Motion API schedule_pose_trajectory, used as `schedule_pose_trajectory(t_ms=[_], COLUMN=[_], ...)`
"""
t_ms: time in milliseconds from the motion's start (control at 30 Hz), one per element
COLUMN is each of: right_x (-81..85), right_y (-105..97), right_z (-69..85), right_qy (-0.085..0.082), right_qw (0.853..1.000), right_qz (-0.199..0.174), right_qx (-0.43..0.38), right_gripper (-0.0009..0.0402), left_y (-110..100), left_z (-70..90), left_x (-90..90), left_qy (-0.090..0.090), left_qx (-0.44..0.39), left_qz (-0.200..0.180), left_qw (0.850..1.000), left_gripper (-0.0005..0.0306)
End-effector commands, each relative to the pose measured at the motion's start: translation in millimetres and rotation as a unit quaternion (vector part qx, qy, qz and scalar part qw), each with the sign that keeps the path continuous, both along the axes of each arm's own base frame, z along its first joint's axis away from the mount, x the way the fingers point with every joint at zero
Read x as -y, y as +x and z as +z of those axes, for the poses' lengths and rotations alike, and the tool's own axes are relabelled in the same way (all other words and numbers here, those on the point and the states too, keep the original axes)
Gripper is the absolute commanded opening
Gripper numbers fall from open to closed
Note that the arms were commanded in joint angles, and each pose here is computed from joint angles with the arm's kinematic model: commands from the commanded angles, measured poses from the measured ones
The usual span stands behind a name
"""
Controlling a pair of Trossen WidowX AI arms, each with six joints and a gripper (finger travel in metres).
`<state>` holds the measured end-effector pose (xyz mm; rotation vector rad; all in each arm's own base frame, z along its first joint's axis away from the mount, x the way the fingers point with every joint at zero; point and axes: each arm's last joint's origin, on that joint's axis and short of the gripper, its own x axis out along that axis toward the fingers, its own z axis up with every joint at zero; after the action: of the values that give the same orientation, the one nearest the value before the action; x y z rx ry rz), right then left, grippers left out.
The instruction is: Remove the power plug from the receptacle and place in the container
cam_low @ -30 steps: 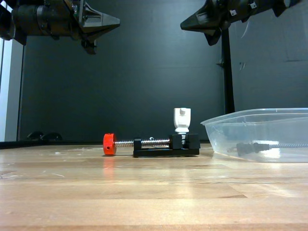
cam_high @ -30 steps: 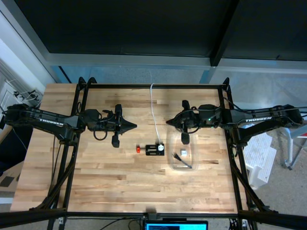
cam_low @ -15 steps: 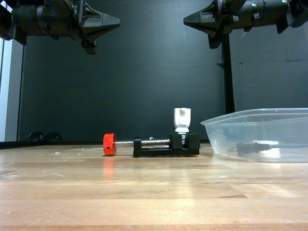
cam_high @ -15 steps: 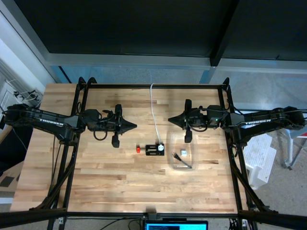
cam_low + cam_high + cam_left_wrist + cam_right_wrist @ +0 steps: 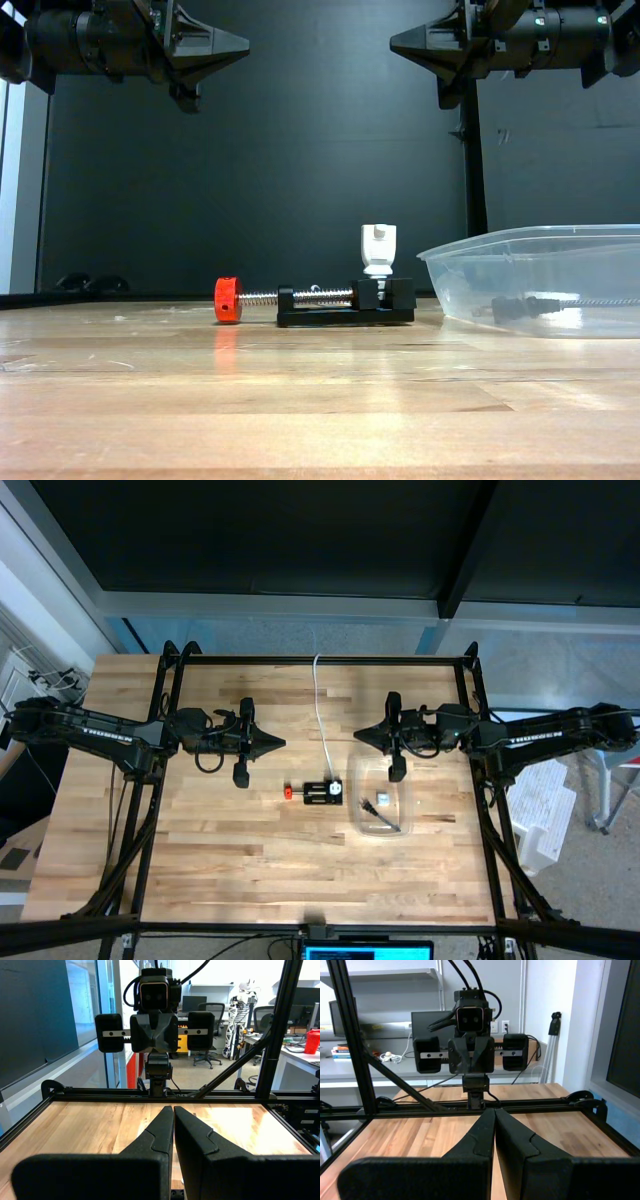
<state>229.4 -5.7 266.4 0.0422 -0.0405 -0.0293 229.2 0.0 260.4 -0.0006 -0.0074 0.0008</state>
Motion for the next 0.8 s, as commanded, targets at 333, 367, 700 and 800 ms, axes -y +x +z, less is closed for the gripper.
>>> schedule_pose_trajectory(t_ms=[333,367,700,800], right_x=[-0.3,-0.4,-0.5,-0.3], right_y=[-0.5,-0.5,-0.4,0.4], right_z=[-3.0,-3.0,-3.6,-1.4], right_qy=[-0.003,-0.003,-0.019,-0.018], right_qw=[1.000,1.000,1.000,1.000], right_qz=[0.003,0.004,0.003,-0.001], right_qx=[-0.004,-0.004,-0.010,-0.011], right_gripper=[0.0000,0.0000,0.0000,0.0000], left_y=[0.0,0.0,0.0,0.0], left_z=[0.0,0.0,0.0,0.0], left_x=[0.0,0.0,0.0,0.0], left_qy=[0.000,0.000,0.000,0.000], left_qx=[0.000,0.000,0.000,0.000], left_qz=[0.000,0.000,0.000,0.000], left_qw=[1.000,1.000,1.000,1.000], left_gripper=[0.0000,0.0000,0.0000,0.0000])
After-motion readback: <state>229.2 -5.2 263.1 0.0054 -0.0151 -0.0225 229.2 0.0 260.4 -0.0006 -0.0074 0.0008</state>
